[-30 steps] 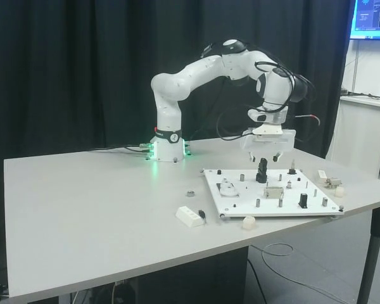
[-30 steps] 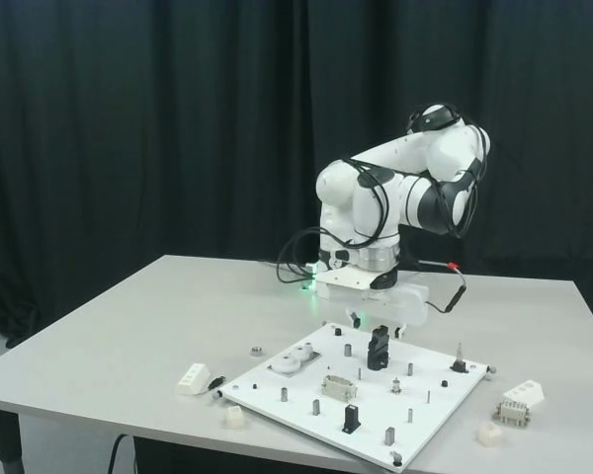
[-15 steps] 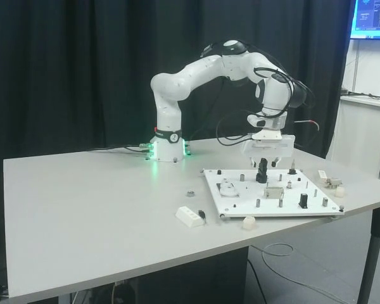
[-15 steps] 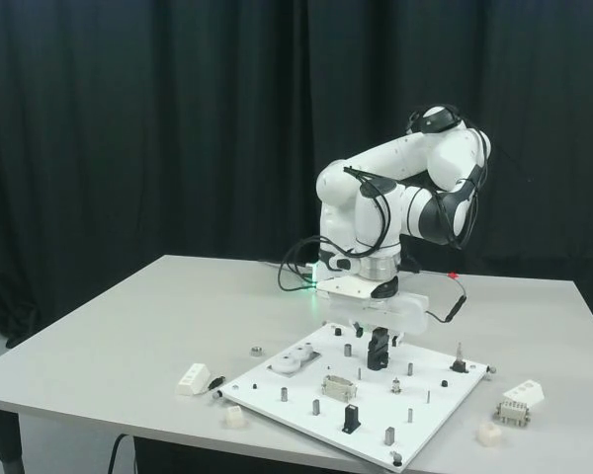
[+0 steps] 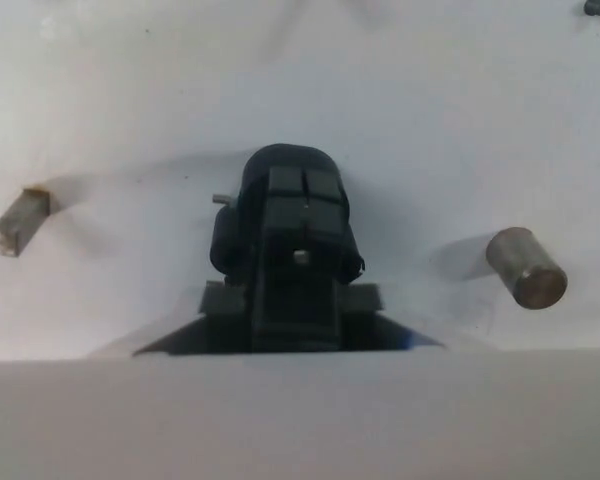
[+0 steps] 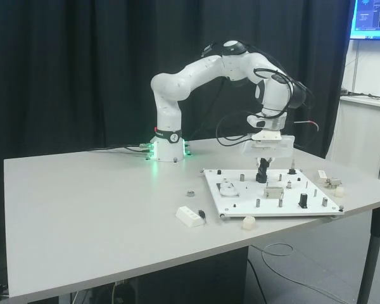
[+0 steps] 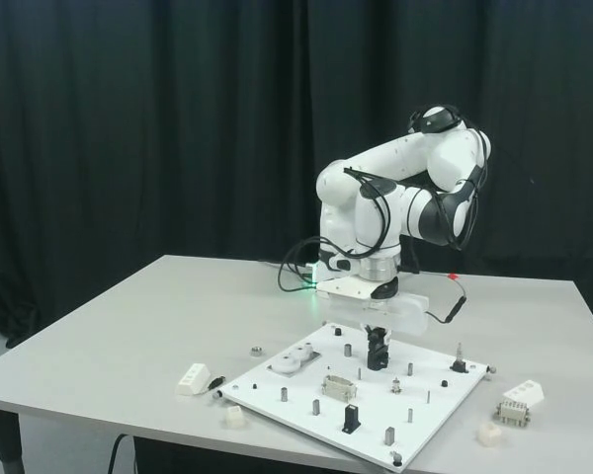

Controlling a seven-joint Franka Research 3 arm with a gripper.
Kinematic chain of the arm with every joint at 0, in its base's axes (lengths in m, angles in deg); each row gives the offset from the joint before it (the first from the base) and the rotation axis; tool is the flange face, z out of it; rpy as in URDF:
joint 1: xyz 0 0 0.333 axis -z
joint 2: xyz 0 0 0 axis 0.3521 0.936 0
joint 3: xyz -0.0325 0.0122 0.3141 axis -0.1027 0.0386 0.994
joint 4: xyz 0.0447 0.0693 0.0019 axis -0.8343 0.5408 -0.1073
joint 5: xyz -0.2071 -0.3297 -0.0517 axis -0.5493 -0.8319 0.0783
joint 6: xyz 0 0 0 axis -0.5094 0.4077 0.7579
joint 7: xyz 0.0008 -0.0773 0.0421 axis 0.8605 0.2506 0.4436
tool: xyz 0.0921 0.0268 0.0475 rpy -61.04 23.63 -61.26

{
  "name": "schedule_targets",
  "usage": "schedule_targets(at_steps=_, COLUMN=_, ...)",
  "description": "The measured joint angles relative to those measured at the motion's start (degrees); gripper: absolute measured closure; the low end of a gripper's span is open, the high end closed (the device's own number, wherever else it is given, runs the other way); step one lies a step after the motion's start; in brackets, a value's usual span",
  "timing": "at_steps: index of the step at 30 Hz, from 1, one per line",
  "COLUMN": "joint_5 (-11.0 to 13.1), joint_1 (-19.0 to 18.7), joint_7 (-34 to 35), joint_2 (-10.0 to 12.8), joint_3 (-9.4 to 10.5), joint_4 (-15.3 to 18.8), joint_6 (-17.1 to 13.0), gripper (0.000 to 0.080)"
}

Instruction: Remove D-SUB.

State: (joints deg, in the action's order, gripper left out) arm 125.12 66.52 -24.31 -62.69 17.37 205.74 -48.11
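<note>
No readable writing shows on any part. Directly under the claw (image 7: 377, 336), whose grip I cannot tell, a blocky black D-SUB plug (image 5: 285, 235) stands upright on the smooth white board (image 7: 430, 415). Beside it rise short metal pegs (image 5: 525, 266). Beyond, grey table (image 6: 82, 190) and black curtains (image 7: 178, 128).

Grey table (image 6: 82, 196) w/ white board (image 6: 272, 196), small parts.

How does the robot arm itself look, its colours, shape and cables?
The arm is white with rounded segments and black joint bands. Black cables loop around its wrist. Its base glows green. The gripper hangs below a white flange.
</note>
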Motion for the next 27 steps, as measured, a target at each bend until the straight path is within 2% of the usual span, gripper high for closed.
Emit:
schedule_targets(at_steps=1, joint_5=0.0, joint_1=0.0, joint_7=0.2, joint_2=0.0, joint_3=-0.04, joint_4=0.0, joint_6=0.0, gripper=0.047)
schedule_targets(at_steps=2, joint_5=0.0, joint_1=0.0, joint_7=0.3, joint_2=0.0, joint_3=-0.06, joint_4=0.0, joint_6=0.1, gripper=0.0638)
schedule_targets(at_steps=16, joint_5=0.0, joint_1=0.0, joint_7=0.4, joint_2=0.1, joint_3=-0.41, joint_4=0.0, joint_6=0.6, gripper=0.0636)
schedule_targets(at_steps=27, joint_5=0.0, joint_1=0.0, joint_7=0.4, joint_2=0.1, joint_3=-3.0, joint_4=0.0, joint_6=3.1, gripper=0.0647)
